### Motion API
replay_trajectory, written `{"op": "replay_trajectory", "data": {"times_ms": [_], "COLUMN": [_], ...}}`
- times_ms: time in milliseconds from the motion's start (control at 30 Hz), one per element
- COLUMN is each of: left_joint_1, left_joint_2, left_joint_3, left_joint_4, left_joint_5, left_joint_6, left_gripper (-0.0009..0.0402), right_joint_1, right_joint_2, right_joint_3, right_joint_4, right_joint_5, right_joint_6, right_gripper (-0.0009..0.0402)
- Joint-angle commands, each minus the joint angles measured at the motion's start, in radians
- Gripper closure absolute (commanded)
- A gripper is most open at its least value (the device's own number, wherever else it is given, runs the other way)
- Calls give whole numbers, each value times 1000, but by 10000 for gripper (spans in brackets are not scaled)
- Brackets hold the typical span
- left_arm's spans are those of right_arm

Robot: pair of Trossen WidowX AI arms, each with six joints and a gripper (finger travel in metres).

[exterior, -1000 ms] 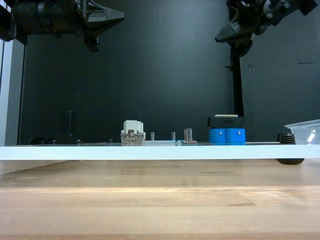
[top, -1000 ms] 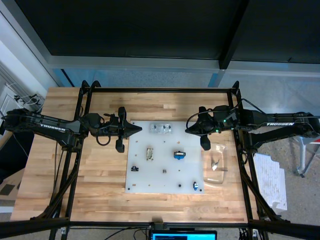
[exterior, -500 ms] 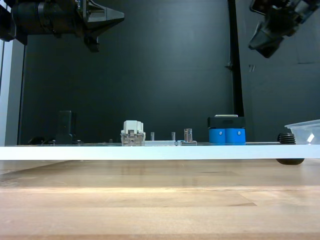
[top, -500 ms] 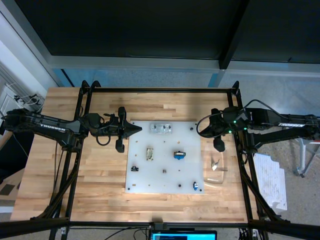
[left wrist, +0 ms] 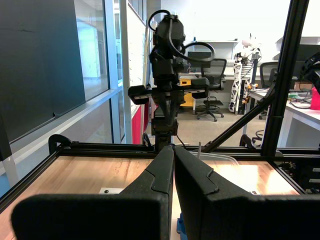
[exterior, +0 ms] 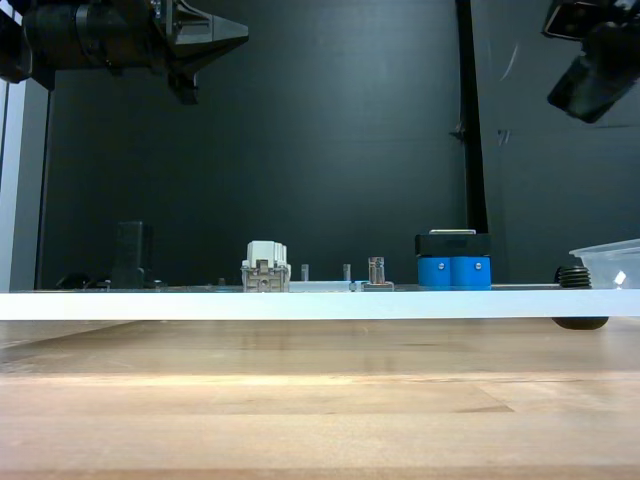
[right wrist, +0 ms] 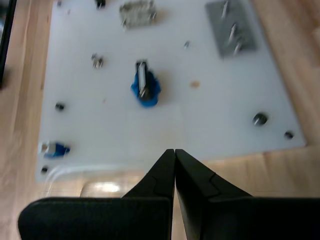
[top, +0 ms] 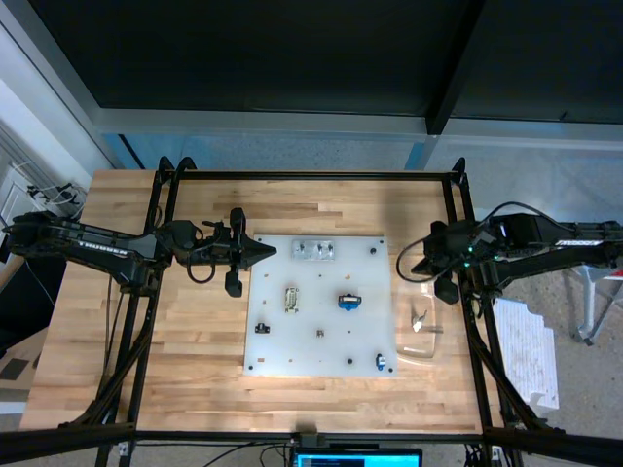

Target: Pick the RJ45 connector and install on taskboard

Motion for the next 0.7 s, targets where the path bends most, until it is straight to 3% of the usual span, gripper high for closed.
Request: {"op": "replay_trajectory", "data": {"times_ms": [33, 500, 700], "left_joint_1": [0, 0, 0], "left_joint_2": [0, 0, 0], "left_joint_3": [0, 0, 0], "left_joint_4": [0, 0, 0], "left_joint_5": [0, 0, 0], "left_joint_6": [0, 0, 0], "left_gripper": [393, 393, 393], "right_joint_1": [56, 210, 305], "right_joint_2": [1, 2, 11], "right_joint_3": [-1, 0, 0], "right_joint_4": [-43, -199, -240], "right_joint_5": [40, 52, 53], "right_joint_6": [45, 206, 311], "right_gripper": [393, 393, 393]}}
